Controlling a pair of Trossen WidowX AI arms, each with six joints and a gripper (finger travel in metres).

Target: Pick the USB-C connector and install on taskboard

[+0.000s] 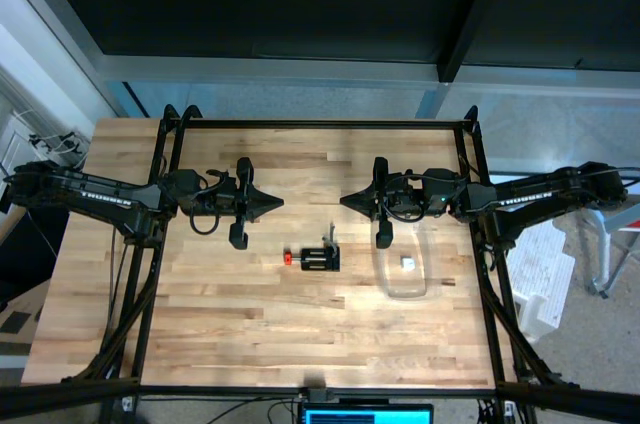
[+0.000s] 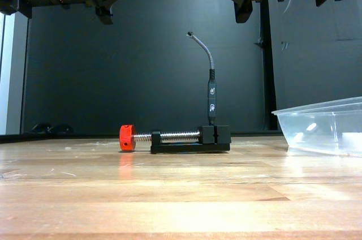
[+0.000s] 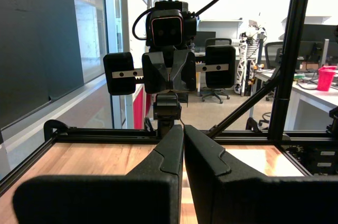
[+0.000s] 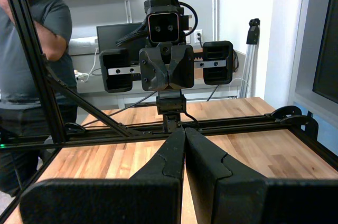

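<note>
We see smooth, slightly glossy pale wood on the table [image 1: 250,294]. The taskboard [image 2: 189,138] at centre is matt black, with a shiny metal screw [image 2: 175,136] and an orange-red plastic knob [image 2: 127,137]. The left gripper [image 1: 278,203], centre-left, and the right gripper [image 1: 345,201], centre-right, look like matt black plastic.

My wooden table [image 1: 250,324] stands before a dark wall [image 2: 141,70], with grey floor [image 1: 300,99] past its far edge. One way I see tall windows [image 3: 90,28] and office chairs [image 3: 212,95]; the other way, a white wall [image 4: 237,2] and a monitor [image 4: 113,34].
</note>
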